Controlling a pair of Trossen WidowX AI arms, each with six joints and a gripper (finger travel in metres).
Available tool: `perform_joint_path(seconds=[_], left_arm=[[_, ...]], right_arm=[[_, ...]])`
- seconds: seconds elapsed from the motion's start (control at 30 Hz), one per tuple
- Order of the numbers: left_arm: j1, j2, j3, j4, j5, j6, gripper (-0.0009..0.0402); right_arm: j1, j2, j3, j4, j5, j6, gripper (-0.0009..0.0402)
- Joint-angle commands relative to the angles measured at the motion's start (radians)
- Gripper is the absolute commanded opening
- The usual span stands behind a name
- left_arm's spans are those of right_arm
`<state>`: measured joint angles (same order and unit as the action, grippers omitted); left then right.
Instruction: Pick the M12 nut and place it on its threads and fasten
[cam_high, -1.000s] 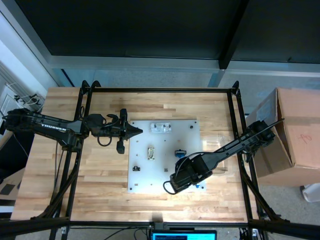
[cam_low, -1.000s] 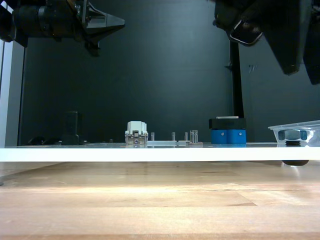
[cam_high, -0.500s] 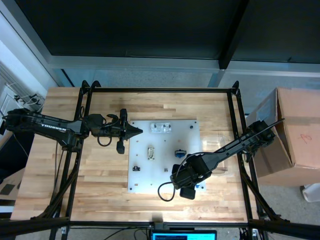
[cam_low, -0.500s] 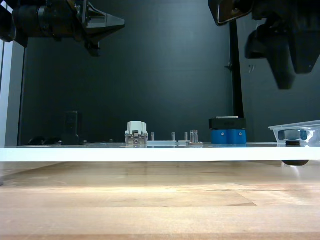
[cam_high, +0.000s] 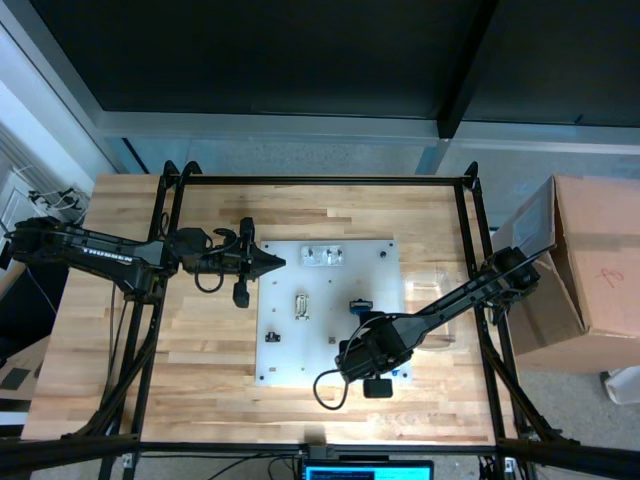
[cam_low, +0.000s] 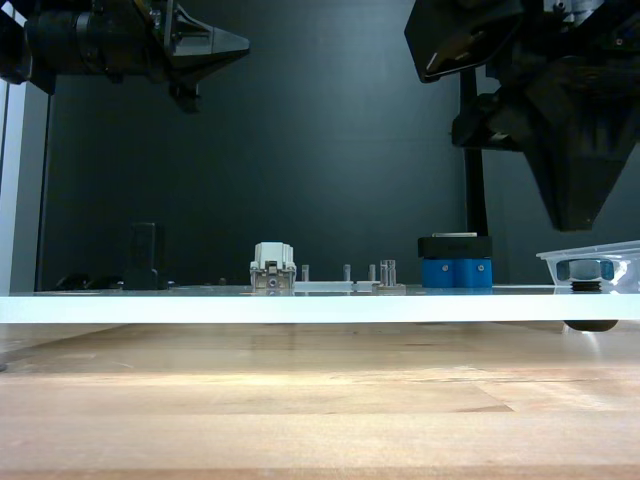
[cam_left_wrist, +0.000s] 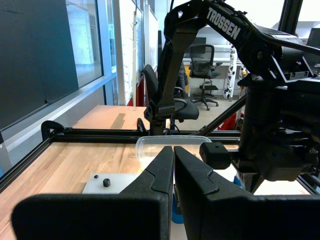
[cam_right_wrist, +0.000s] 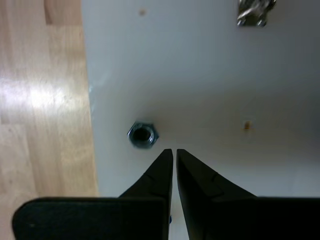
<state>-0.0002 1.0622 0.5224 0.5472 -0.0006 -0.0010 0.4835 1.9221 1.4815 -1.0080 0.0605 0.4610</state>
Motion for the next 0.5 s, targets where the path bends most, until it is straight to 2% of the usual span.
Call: perform_joint_path(seconds=[0.03,0.5], left_arm=[[0.0,0.0,0.0,0.0,0.0,0.001,0.0],[0.0,0.0,0.0,0.0,0.0,0.0,0.0]], right_arm=[[0.001,0.001,-0.009,0.007,0.012,0.001,0.0001],[0.02,0.001,-0.055,0.043,0.019,0.006,0.0]])
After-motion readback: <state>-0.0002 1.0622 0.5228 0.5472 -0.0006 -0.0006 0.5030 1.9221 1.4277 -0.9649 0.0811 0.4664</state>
